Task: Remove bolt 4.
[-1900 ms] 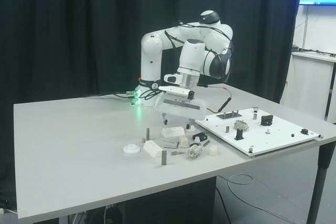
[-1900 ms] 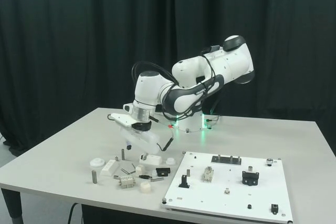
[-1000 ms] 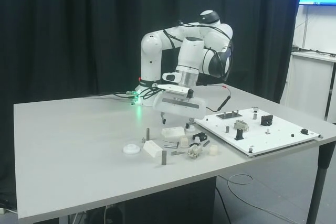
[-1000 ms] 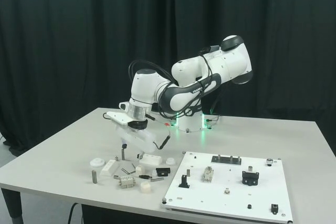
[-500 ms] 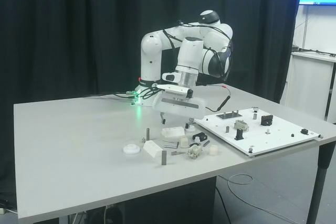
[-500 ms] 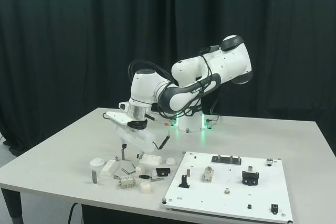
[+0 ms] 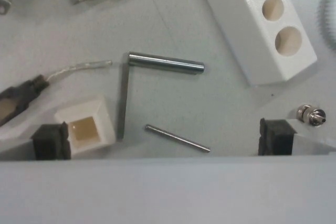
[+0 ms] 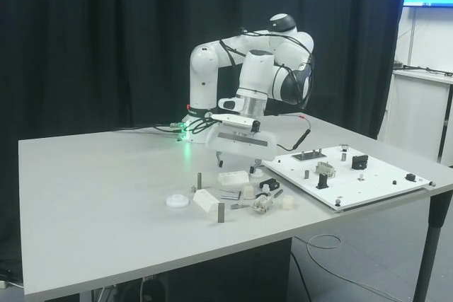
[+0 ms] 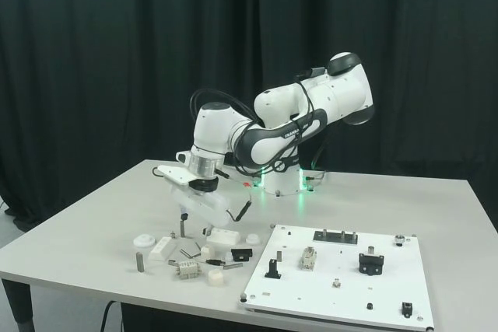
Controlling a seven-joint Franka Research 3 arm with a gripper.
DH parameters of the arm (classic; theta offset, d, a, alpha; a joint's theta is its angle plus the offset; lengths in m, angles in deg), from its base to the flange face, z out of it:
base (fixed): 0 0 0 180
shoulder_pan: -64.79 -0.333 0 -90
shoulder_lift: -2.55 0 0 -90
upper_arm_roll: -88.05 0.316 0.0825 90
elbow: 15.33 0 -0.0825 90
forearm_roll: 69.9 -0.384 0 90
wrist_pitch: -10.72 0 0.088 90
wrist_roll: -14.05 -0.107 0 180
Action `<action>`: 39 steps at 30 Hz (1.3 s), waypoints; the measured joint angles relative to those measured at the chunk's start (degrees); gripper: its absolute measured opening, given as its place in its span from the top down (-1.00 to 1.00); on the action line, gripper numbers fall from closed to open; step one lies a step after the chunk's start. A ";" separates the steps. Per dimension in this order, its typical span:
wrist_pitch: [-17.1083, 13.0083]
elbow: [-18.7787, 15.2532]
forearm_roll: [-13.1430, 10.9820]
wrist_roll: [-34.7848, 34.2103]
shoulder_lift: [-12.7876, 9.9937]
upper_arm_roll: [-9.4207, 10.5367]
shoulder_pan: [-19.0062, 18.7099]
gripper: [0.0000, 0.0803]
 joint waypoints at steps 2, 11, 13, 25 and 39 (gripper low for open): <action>0.23 0.00 -0.03 -0.21 0.00 0.00 0.00 -0.99; 3.08 -0.06 -0.09 -3.58 0.00 -0.18 -0.61 -0.99; 4.08 -0.10 -0.09 -4.57 0.00 -0.37 -1.09 -0.99; 9.53 -1.57 0.14 -11.01 0.06 -2.78 -7.17 -0.99; 11.03 -3.84 1.28 -24.11 0.90 -4.00 -18.26 -0.99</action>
